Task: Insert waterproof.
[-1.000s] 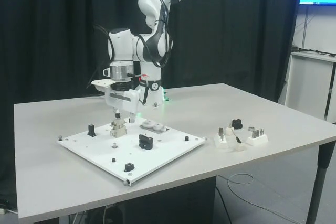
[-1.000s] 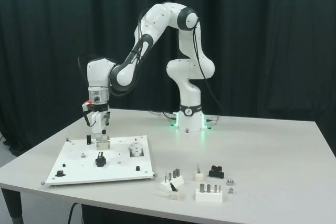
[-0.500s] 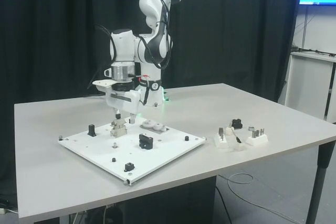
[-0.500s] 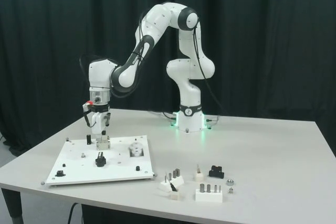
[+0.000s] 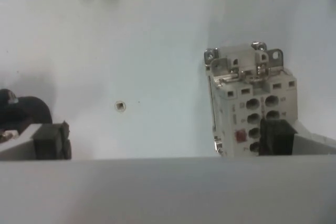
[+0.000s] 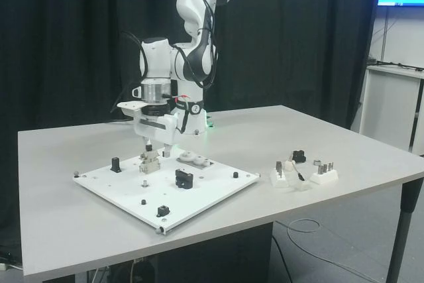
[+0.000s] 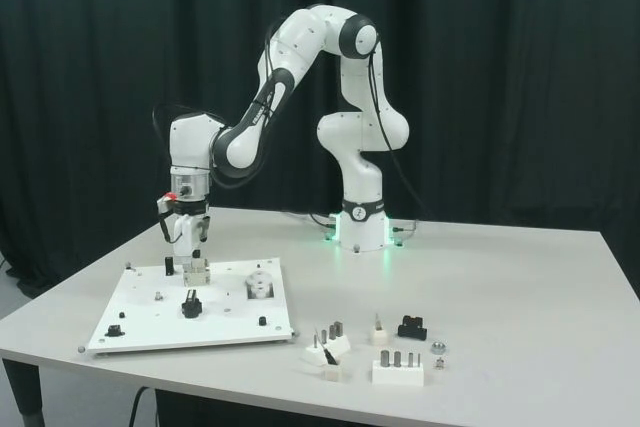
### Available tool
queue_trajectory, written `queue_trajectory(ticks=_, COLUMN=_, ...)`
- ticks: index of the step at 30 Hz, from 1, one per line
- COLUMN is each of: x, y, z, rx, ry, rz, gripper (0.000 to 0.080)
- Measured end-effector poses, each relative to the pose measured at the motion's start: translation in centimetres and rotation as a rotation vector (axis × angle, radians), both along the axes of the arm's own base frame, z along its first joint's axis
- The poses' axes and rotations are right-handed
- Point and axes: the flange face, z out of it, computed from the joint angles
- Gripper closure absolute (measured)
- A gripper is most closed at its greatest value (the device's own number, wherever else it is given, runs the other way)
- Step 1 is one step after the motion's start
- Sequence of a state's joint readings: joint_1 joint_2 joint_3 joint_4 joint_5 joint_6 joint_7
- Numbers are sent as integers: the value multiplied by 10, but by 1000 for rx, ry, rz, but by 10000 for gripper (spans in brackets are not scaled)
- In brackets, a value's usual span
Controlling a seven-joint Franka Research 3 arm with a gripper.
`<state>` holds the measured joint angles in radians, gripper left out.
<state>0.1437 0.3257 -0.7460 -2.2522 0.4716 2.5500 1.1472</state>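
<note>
The waterproof connector, a grey-white block with a metal clamp on top, stands on the white board; it also shows as the connector and the connector in the room views. My gripper hangs just above it, open, with nothing held. In the wrist view the gripper has its black fingertips far apart. One pad sits over the connector's edge, and the rest of the connector lies outside the gap.
The board also carries a black fixture, a small black block, a white round part and several small posts. White holders with metal pins and a black part lie on the grey table beside the board.
The gripper has lifted slightly and shifted a little sideways above the connector. The connector has stayed in place on the board.
</note>
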Motion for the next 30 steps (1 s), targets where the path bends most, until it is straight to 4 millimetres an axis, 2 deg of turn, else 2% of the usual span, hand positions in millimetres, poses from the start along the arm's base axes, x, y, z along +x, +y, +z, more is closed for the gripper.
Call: queue_trajectory(ticks=30, x=2, y=1, z=-2, rx=-19, ry=2, rz=14, gripper=3)
